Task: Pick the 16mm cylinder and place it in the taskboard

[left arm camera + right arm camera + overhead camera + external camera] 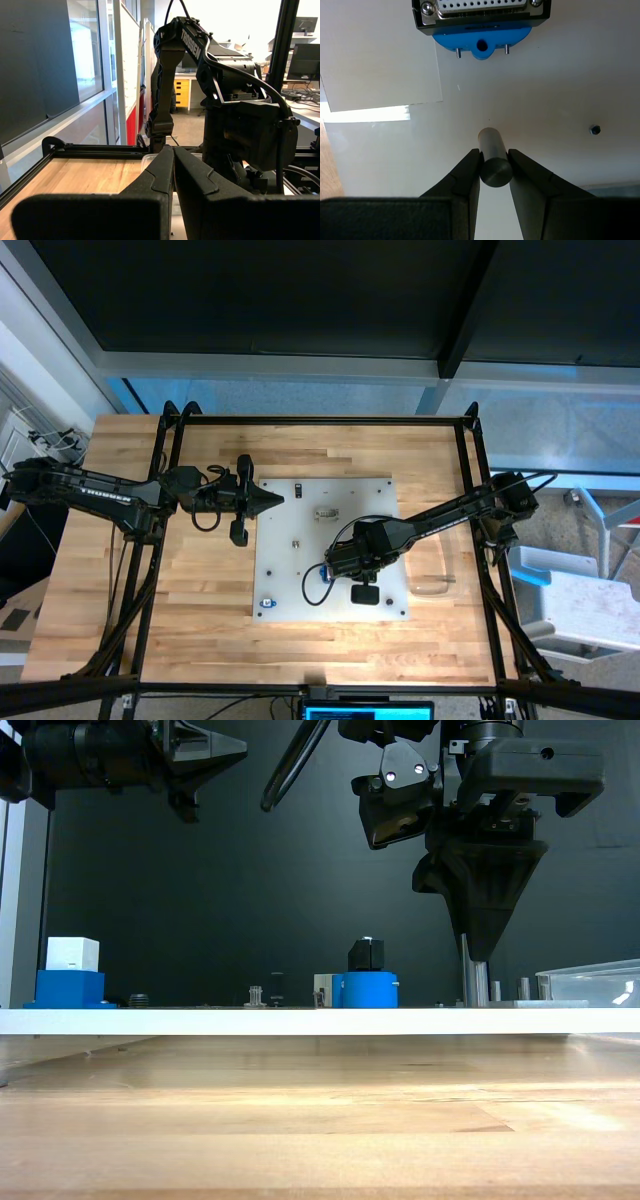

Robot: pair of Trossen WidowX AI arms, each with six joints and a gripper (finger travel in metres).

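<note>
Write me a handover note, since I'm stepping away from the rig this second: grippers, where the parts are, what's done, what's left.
Right gripper: shut on the 16mm cylinder, holding it upright over the near half of the taskboard.
Left gripper: shut, empty, raised by the board's left edge.
Done: cylinder picked and brought over the board.
Left: the low view shows its lower end down near the board, but I cannot tell if it is seated. Seat it, release, withdraw.
</note>
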